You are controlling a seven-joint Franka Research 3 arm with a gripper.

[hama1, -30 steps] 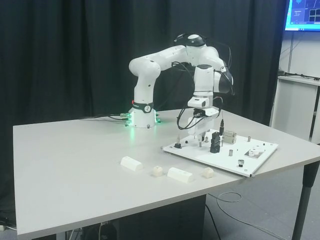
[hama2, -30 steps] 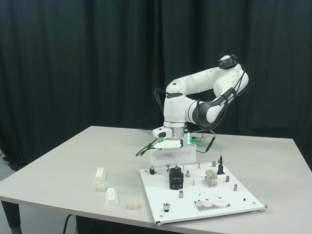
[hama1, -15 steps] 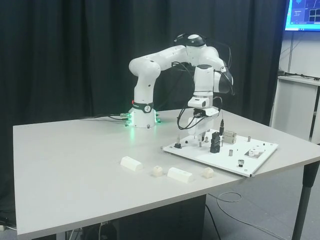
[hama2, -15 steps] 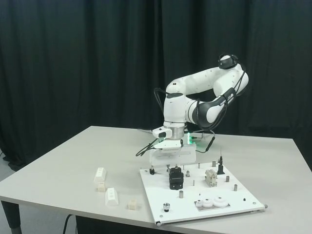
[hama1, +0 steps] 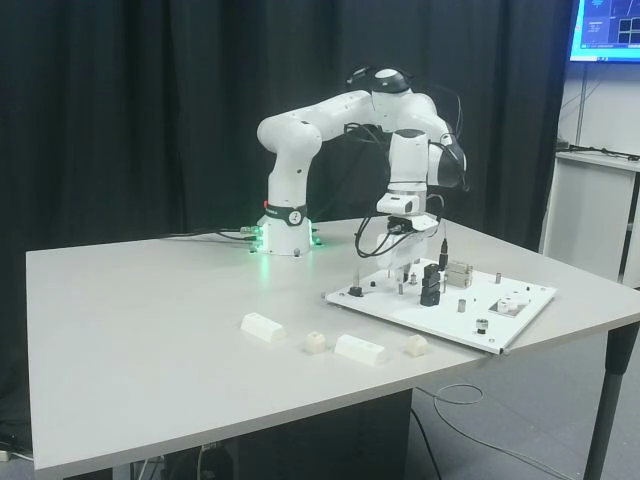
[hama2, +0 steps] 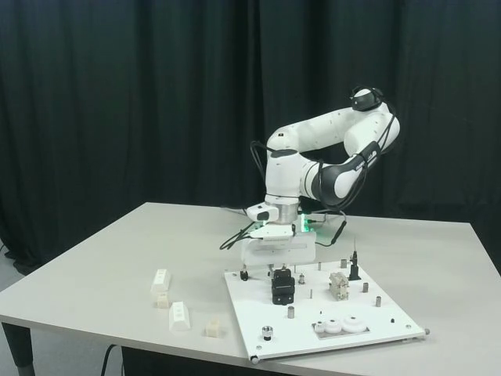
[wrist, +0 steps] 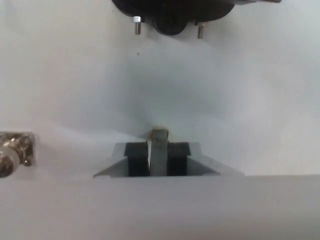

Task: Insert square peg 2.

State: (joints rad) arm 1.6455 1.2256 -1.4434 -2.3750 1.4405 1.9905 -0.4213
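Grey peg (wrist: pixel 159 150): standing upright between the black fingers (wrist: pixel 135 159), over the white board (hama2: pixel 313 313).
Gripper (wrist: pixel 159 165): clamping the peg, hanging low above the board.

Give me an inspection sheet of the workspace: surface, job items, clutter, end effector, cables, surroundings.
Surface: grey table carrying a white assembly board.
Job's things: small grey square peg held upright between the black fingers over the board.
Clutter: four white blocks on the table beside the board.
Grippers: end effector shut on the peg.
Cables: black cable looping off the wrist.
Surroundings: black curtain behind.
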